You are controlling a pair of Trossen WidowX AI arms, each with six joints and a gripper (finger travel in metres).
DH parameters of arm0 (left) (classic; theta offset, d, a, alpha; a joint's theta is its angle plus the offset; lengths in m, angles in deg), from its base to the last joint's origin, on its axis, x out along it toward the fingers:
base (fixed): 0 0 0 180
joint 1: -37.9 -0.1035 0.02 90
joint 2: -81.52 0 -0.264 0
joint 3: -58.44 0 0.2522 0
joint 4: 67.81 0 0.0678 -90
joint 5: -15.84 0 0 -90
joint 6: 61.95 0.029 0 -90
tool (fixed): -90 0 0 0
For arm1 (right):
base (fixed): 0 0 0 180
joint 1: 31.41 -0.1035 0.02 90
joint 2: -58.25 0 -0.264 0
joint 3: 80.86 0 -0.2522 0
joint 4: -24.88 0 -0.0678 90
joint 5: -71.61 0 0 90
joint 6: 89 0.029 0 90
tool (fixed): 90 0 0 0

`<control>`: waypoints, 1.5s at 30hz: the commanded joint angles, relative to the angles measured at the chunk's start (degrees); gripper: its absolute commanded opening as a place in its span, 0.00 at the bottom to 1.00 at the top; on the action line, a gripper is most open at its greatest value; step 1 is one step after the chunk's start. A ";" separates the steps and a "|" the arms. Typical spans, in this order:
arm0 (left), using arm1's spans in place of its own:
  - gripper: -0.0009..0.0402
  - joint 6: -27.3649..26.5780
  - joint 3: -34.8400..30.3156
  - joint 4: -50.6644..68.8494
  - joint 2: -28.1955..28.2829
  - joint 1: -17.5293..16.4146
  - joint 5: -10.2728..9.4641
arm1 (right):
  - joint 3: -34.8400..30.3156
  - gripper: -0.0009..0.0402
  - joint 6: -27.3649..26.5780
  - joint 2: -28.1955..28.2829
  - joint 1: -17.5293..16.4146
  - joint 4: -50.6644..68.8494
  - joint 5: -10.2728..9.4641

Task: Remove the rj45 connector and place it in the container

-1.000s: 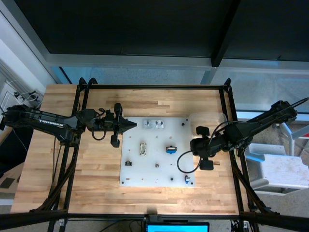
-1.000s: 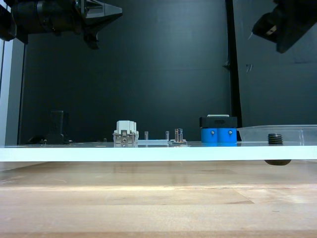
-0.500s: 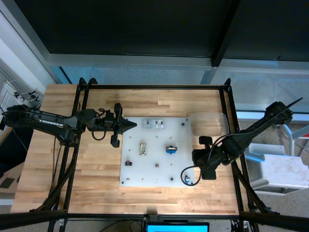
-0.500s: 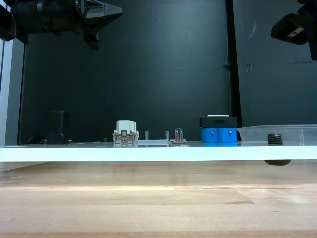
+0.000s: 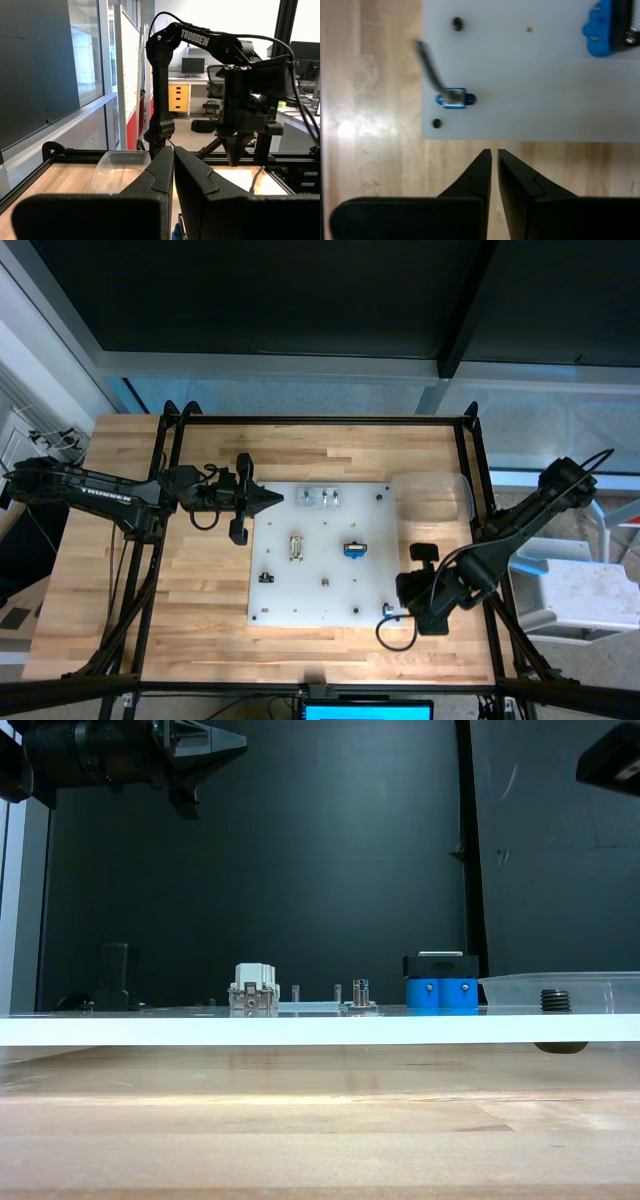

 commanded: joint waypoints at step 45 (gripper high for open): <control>0.02 0.00 -0.02 0.02 0.02 0.00 0.00 | -1.03 0.48 1.29 11.89 0.55 -8.79 1.99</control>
